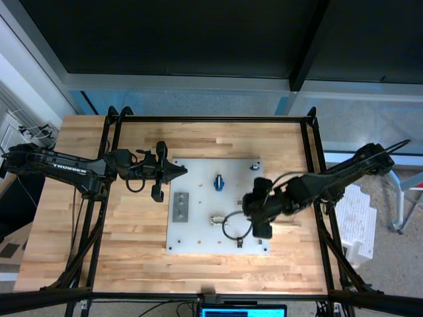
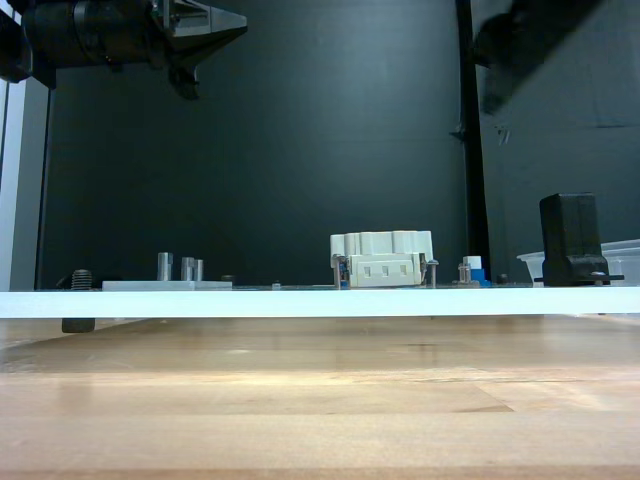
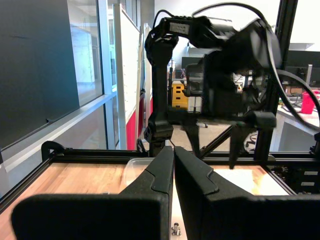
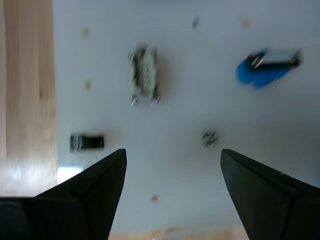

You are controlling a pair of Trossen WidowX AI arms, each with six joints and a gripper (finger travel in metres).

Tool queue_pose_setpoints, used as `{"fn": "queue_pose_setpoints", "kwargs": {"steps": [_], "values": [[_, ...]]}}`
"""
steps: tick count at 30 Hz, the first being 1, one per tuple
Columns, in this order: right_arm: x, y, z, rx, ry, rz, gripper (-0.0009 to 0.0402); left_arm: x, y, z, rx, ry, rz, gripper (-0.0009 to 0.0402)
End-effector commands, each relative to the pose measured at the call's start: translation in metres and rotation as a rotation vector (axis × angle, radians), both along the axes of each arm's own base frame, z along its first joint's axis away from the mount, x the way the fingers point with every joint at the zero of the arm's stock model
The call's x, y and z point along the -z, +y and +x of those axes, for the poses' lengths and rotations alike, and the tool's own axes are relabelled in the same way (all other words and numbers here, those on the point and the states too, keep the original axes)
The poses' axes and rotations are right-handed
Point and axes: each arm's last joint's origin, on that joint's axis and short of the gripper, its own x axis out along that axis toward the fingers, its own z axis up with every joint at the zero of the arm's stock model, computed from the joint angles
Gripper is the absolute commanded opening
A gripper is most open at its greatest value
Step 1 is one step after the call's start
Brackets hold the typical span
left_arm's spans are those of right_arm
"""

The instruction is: Pick the 16mm bar and install on taskboard

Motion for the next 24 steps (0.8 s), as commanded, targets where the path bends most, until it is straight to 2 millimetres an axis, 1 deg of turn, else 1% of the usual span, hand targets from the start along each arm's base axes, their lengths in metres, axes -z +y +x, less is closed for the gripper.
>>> {"fn": "queue_pose_setpoints", "kwargs": {"steps": [1, 9, 13, 18, 24], "values": [[-0.012, -0.015, 0.002, -0.004, -0.081, -0.024, 0.0245, 0.000, 0.000, 0.000, 0.000, 0.000, 0.000, 0.0000], [-0.035, -0.055, 0.003, 0.012, -0.272, -0.067, 0.0199, 0.000, 0.000, 0.000, 0.000, 0.000, 0.000, 0.0000], [-0.044, -0.070, 0.004, 0.023, -0.371, -0.092, 0.0168, 0.000, 0.000, 0.000, 0.000, -0.001, 0.000, 0.0000], [-0.044, -0.082, 0.001, 0.027, -0.480, -0.110, 0.0113, 0.000, 0.000, 0.000, 0.000, 0.000, 0.000, 0.0000], [-0.038, -0.092, -0.004, -0.015, -0.618, -0.035, 0.0032, 0.000, 0.000, 0.000, 0.000, 0.000, 0.000, 0.0000]]}}
